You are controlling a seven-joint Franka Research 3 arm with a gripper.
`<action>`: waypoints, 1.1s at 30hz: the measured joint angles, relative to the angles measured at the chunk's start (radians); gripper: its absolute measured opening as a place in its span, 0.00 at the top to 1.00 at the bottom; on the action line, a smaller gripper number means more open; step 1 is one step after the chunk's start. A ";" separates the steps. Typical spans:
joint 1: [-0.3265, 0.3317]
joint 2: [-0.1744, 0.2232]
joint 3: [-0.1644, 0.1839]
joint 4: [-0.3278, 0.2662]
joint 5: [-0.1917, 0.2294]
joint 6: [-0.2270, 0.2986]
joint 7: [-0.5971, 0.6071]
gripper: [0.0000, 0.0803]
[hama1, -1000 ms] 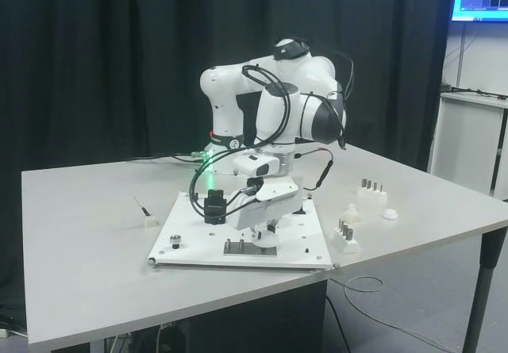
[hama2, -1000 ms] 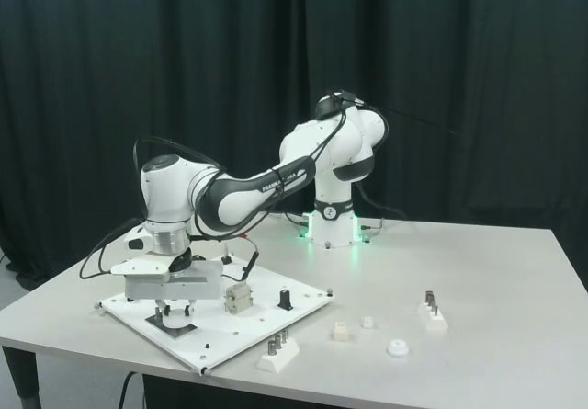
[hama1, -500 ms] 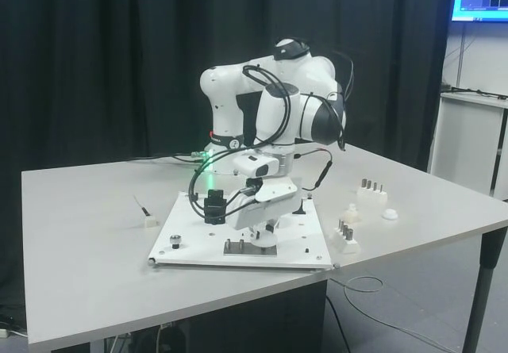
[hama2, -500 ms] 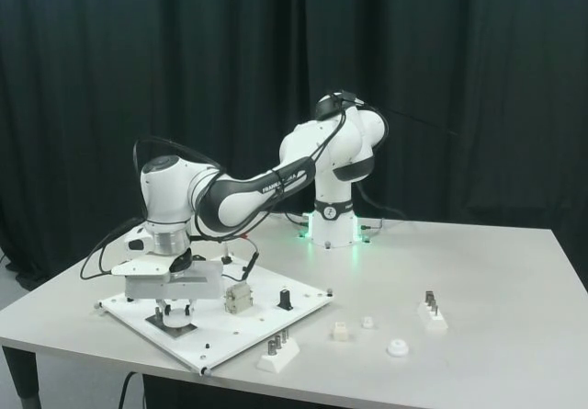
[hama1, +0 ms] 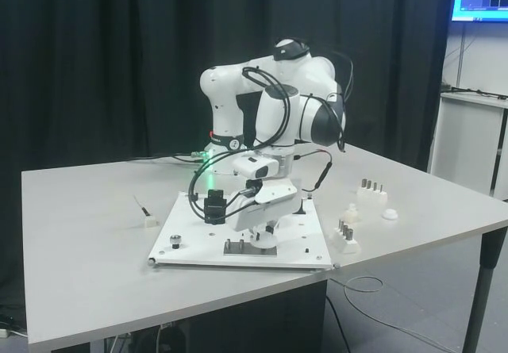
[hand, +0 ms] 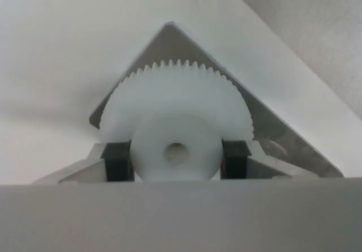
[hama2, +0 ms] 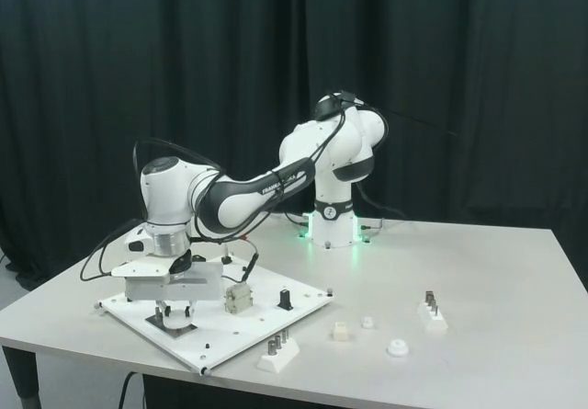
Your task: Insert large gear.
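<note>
The gripper pinches the large gear. Its two black fingers press on the round hub in the middle of the gear, one on each side. The hub has a small hole in its middle. The gear is white and has many little teeth around its edge.

Under the gear lies a grey metal plate. The gear is low over this plate. Whether it touches the plate, I cannot tell. The plate sits on a white board.

In the first room view the gripper points down at the front part of the white board, and the gear shows as a small white disc under it. A black block stands on the board just beside the gripper. The white arm bends over from its base behind the board. A green light glows at the base.

The board rests on the grey table. Near the board, a white stand with pegs sits on the table. Farther off is a second stand with pegs, and a small round white part lies near it. On the other side of the board, well apart from it, is a small white piece with a thin pin.

In the second room view the gripper is low over the board too.
</note>
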State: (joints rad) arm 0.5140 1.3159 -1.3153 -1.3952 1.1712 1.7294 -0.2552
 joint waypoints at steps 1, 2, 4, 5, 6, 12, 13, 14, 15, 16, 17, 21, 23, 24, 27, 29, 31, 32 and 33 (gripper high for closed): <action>-0.001 0.000 0.002 0.000 0.000 0.002 0.000 0.58; -0.002 0.000 0.005 0.000 0.000 0.005 0.001 0.58; -0.004 0.000 0.009 0.000 0.001 0.009 0.002 0.58; -0.005 0.000 0.012 0.000 0.001 0.011 0.002 0.58; -0.007 0.000 0.016 0.001 0.002 0.013 0.003 0.58; -0.010 0.000 0.020 0.002 0.002 0.015 0.008 0.58; -0.010 -0.001 0.020 0.002 0.002 0.014 0.009 0.58; -0.010 -0.001 0.020 0.002 0.002 0.013 0.009 0.58; -0.010 -0.001 0.020 0.002 0.002 0.013 0.010 0.58; -0.010 -0.001 0.020 0.002 0.002 0.013 0.012 0.58; -0.010 -0.001 0.020 0.002 0.002 0.012 0.013 0.58; -0.010 -0.001 0.020 0.003 0.002 0.012 0.013 0.58; -0.010 -0.001 0.020 0.003 0.002 0.012 0.011 0.58; -0.010 -0.001 0.020 0.003 0.002 0.012 0.008 0.58; -0.010 -0.001 0.020 0.003 0.002 0.012 -0.010 0.58; -0.010 -0.001 0.020 0.003 0.002 0.012 -0.021 0.58; -0.010 -0.001 0.021 0.003 0.002 0.013 -0.027 0.58; -0.010 -0.001 0.021 0.003 0.002 0.013 -0.029 0.58; -0.010 -0.001 0.021 0.003 0.002 0.013 -0.032 0.58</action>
State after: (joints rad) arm 0.5036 1.3147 -1.2946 -1.3922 1.1728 1.7423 -0.2875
